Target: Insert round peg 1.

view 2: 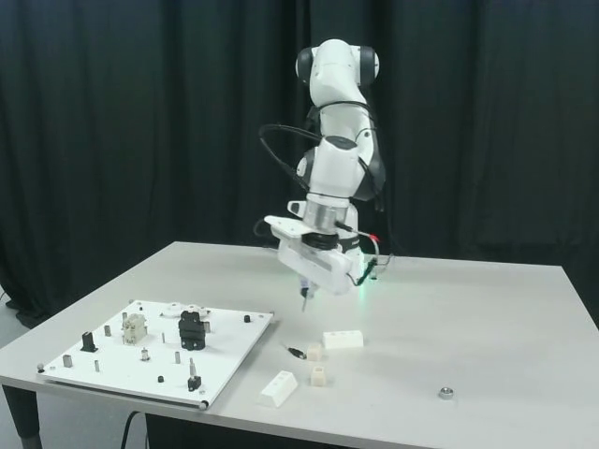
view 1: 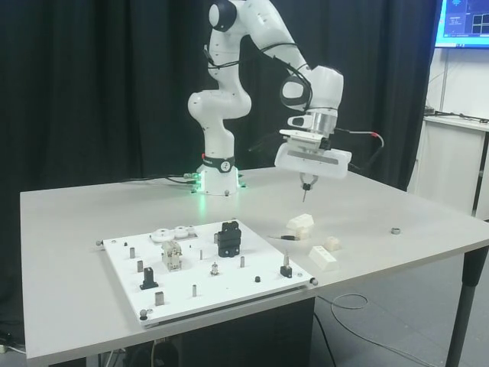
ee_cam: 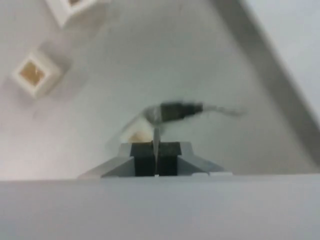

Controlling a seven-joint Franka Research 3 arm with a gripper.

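My gripper (view 1: 306, 180) hangs in the air above the table, to the right of the white board (view 1: 229, 294). Its fingers are shut on a thin grey round peg (view 1: 305, 191) that points straight down. In the wrist view the two black pads (ee_cam: 145, 159) press together on the peg (ee_cam: 157, 134). The second room view shows the gripper (view 2: 304, 290) and the peg (view 2: 303, 301) well above the table, between the board (view 2: 225, 360) and the white blocks.
Under the gripper lie a small black plug (view 1: 286, 237) and white blocks (view 1: 300, 222), (view 1: 331, 243), (view 1: 322, 258). The board holds several pegs and black and white fixtures (view 1: 228, 238). A small nut (view 1: 396, 229) lies far right. The arm's base (view 1: 217, 180) glows green.
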